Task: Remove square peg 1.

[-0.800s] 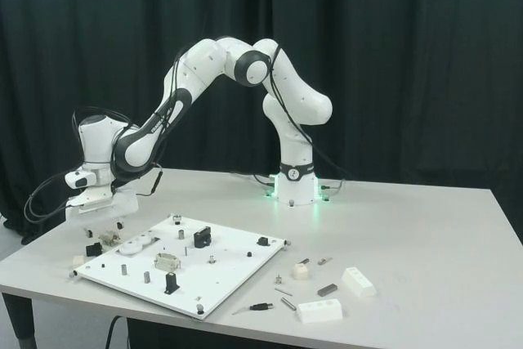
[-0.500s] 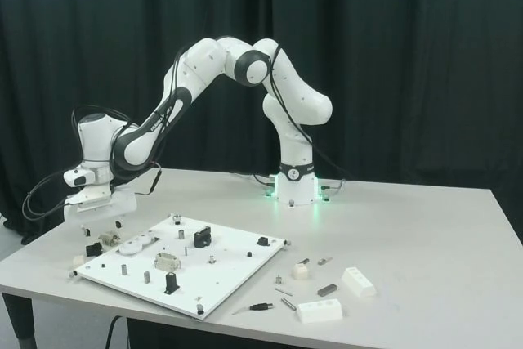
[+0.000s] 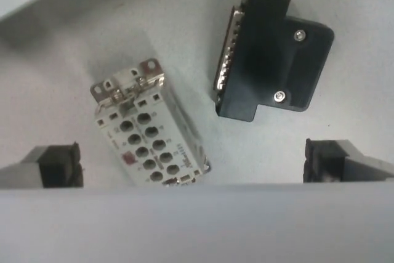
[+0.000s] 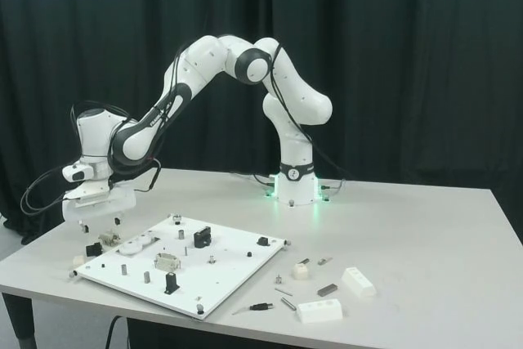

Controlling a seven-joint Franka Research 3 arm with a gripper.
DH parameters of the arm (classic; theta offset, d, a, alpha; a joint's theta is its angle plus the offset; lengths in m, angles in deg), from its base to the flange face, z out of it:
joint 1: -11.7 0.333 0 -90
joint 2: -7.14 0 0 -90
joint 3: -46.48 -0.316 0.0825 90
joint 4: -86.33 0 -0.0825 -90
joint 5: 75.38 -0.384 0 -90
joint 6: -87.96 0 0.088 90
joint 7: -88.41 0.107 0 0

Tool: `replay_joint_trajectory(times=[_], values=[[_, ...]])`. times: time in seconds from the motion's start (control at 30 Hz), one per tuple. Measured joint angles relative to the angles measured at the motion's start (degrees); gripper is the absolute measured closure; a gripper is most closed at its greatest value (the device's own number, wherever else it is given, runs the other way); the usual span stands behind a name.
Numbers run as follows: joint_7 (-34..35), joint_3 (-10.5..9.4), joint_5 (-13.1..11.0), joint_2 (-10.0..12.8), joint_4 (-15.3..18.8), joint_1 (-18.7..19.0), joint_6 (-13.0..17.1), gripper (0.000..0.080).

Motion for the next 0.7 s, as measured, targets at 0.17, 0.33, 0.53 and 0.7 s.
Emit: replay_joint_trajectory(times=[0.17,0.33,0.53,0.7], values=[[0.89,0.02,-0.04,-0.33,-0.48,0.09,-1.01,0.0003],[2.48,0.03,-0.07,-0.53,-1.04,0.31,-1.77,0.0003],[5.34,0.04,-0.12,-1.08,-1.41,0.73,-2.80,0.0003],[8.73,0.04,-0.22,-1.90,-1.64,1.15,-4.06,0.0003]])
